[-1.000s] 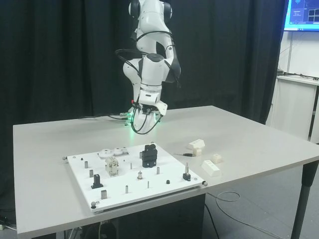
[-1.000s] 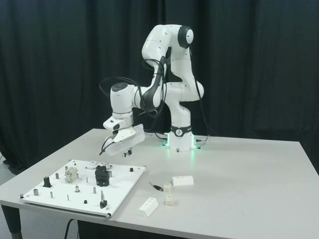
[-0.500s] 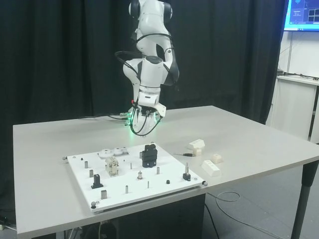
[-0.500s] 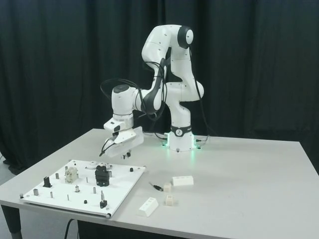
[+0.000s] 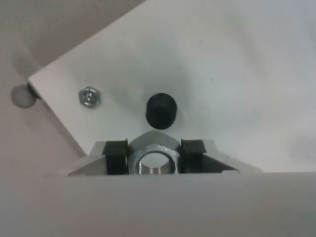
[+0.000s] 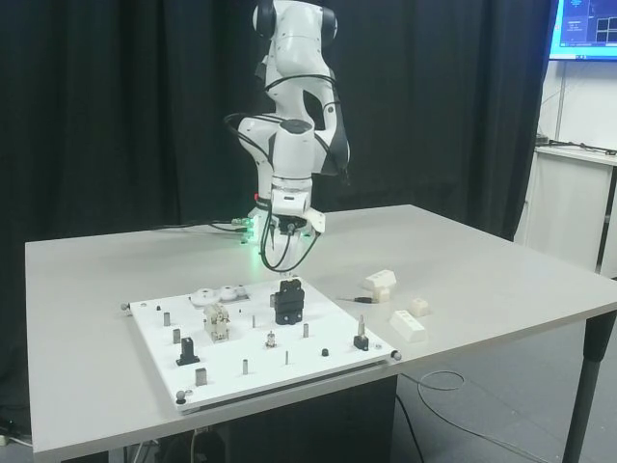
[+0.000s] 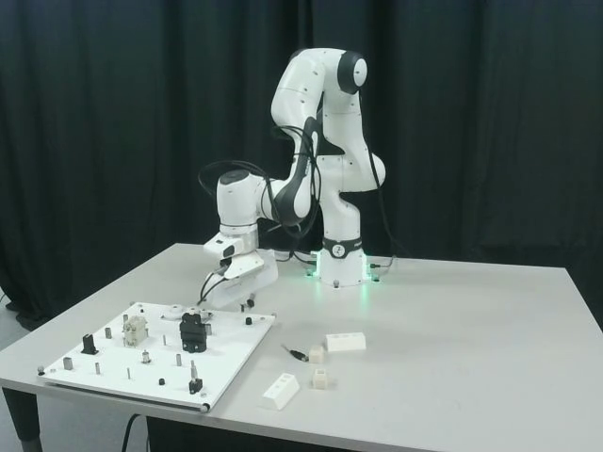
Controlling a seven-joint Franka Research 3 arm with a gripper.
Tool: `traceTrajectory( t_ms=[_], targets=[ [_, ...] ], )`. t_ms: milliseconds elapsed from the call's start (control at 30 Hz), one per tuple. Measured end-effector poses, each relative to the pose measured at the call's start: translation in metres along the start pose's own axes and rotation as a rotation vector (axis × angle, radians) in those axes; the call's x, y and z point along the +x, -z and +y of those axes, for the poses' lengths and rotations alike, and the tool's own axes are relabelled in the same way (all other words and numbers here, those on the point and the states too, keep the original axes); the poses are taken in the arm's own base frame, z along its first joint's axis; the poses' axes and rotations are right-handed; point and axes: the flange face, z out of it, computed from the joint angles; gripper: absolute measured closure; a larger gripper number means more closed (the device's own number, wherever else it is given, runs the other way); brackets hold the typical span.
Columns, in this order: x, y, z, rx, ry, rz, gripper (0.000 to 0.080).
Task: Insert bolt 4.
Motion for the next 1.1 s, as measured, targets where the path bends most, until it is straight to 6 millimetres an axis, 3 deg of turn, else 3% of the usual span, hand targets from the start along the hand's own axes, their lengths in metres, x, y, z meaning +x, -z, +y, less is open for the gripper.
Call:
traceTrajectory(
  t_ms=[533, 1100],
  targets=[
    [-0.009, 0.003, 0.011, 0.002, 0.004, 0.017, 0.0578],
    [-0.011, 0.004, 0.005, 0.036, -0.017, 0.025, 0.0578]
  ],
)
